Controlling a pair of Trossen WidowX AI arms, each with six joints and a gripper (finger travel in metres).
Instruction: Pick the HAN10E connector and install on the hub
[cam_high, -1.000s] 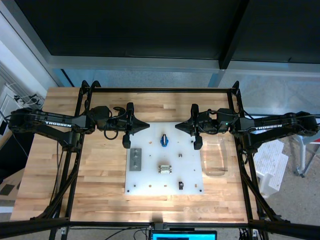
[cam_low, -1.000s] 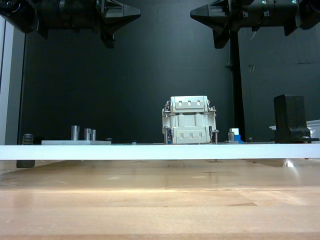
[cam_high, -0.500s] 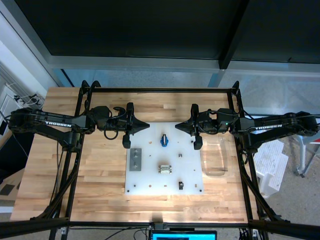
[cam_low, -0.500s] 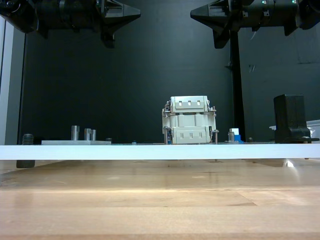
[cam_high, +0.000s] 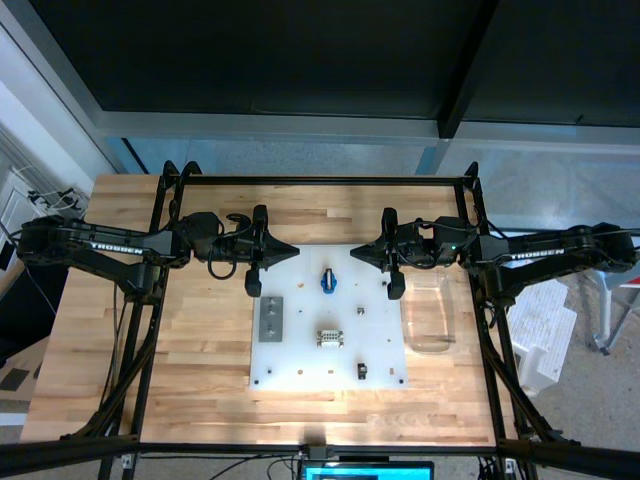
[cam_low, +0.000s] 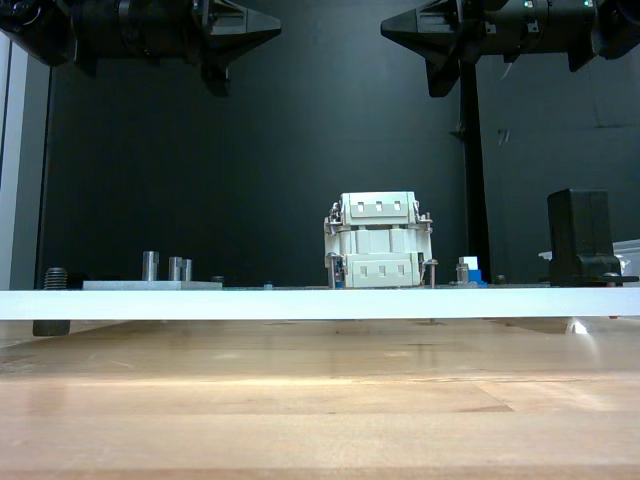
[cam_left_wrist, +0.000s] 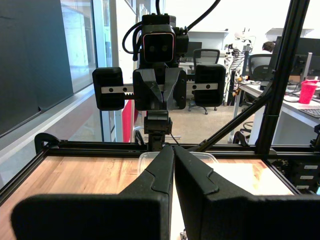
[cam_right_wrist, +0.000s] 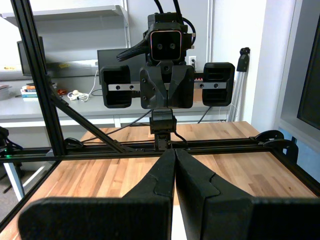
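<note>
We read the job as essentially finished. In the low view the HAN10E connector (cam_low: 378, 209) sits on top of the hub (cam_low: 378, 268). The two form one squared-up stack near the middle of the white plate (cam_high: 300, 375), level and in line as far as we can tell. We cannot see whether any side latch is locked, nor whether the connector is pressed fully home. A check of the seating is the only thing we would count as left.

Neither arm is at work on the stack. The left gripper (cam_high: 295, 251) hangs high over the plate's far left corner, pointing inward. Its fingers are pressed together with only a seam between them, and nothing is held. The right gripper (cam_high: 353, 253) mirrors it over the plate's far edge, to the right of the middle. Its fingers are likewise closed and empty. Both are well above the plate and well apart from the stack, which lies towards the plate's near side.

Also on the plate are the grey two-hole block (cam_high: 271, 318) by its left edge, the small blue part (cam_high: 329, 281) towards its far edge, and the tiny black part (cam_high: 363, 371) by its near edge.
</note>
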